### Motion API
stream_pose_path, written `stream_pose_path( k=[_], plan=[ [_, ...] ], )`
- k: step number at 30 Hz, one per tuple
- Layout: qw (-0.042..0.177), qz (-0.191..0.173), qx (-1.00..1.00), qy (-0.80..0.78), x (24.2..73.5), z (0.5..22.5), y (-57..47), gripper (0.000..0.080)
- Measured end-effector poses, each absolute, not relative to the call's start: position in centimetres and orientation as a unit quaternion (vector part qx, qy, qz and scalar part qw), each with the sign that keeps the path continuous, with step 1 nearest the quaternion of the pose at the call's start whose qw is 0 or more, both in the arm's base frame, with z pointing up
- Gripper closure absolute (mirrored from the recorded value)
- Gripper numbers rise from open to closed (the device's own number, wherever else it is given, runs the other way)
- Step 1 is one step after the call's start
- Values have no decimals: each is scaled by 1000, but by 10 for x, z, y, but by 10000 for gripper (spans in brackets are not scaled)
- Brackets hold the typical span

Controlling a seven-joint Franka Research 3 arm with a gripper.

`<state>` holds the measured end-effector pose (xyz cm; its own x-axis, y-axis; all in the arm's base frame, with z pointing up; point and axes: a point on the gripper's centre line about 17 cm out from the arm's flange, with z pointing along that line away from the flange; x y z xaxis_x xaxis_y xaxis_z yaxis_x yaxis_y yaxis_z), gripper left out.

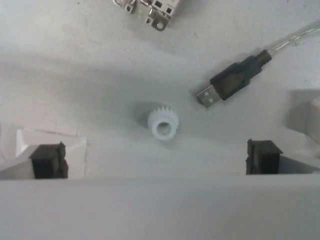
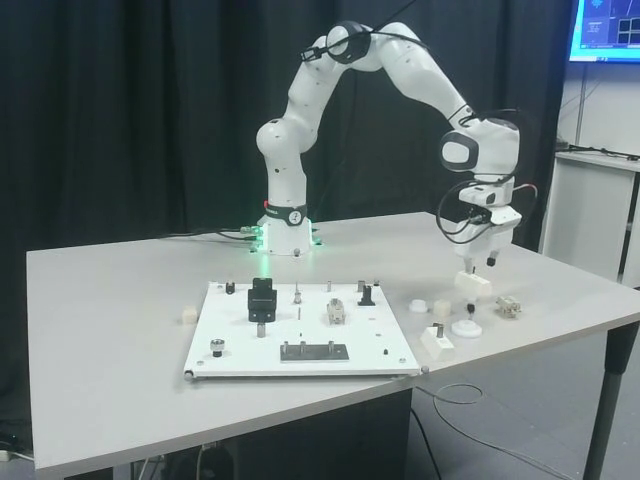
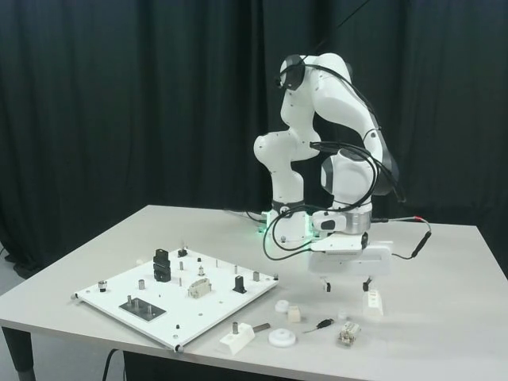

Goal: Remove round peg 4.

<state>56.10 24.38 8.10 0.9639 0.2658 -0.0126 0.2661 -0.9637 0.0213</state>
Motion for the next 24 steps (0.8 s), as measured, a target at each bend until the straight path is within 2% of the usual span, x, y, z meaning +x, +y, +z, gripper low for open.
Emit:
stream_pose_path(
  k=[24],
  plan=[
    [21,3,991,132,575,91,218,3]
  ],
)
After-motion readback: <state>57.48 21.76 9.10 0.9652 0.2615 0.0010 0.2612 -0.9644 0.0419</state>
